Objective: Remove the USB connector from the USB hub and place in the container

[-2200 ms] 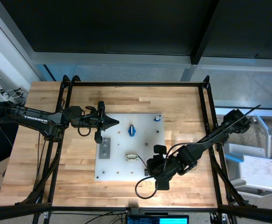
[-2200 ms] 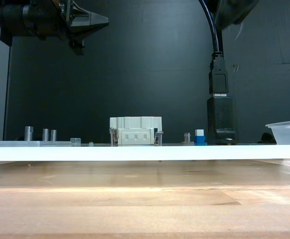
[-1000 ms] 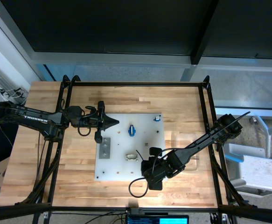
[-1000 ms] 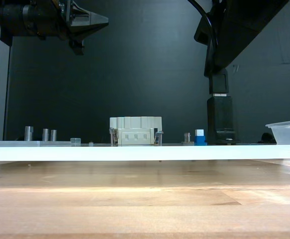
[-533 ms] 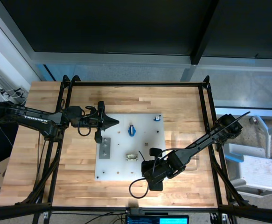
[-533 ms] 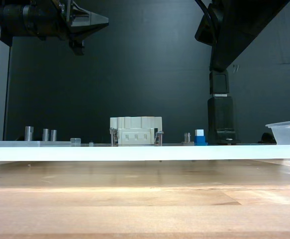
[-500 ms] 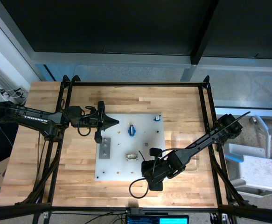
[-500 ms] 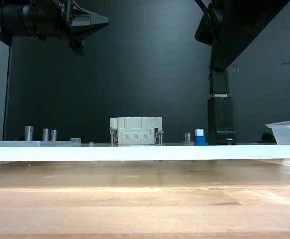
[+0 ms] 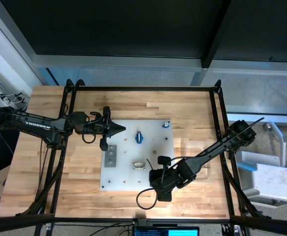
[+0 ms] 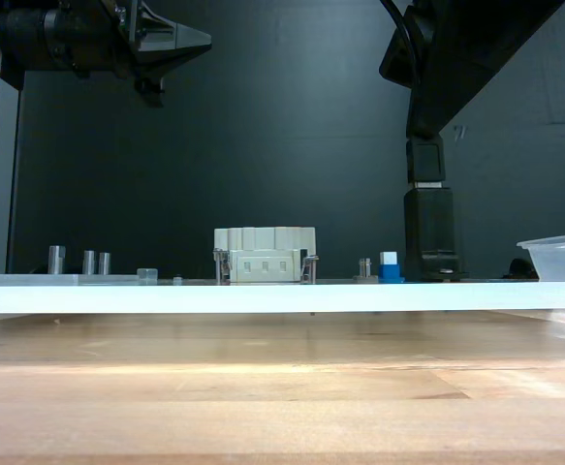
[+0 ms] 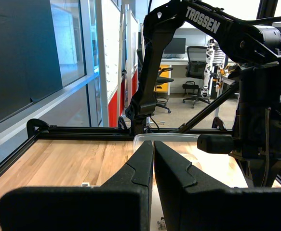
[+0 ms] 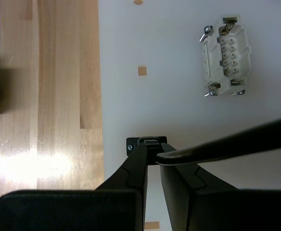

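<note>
Low view: R gripper [image 12: 153, 153] clamps plug [image 10: 426, 160], seated upright in hub [image 10: 429, 237] on white board [image 10: 166, 295]. L gripper [image 11: 153, 147] parked high, jaws closed; tray [image 10: 558, 257] beside board.

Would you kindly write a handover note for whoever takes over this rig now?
Left pincer: shut, parked high over the white board's far-left edge.
Right pincer: shut on the plug, board's near right.
Plug seated in the socket block; cable loops past the near edge.
Clear tray: right of the board.
Done: grasp. Left: pull out, carry to tray, release.
</note>
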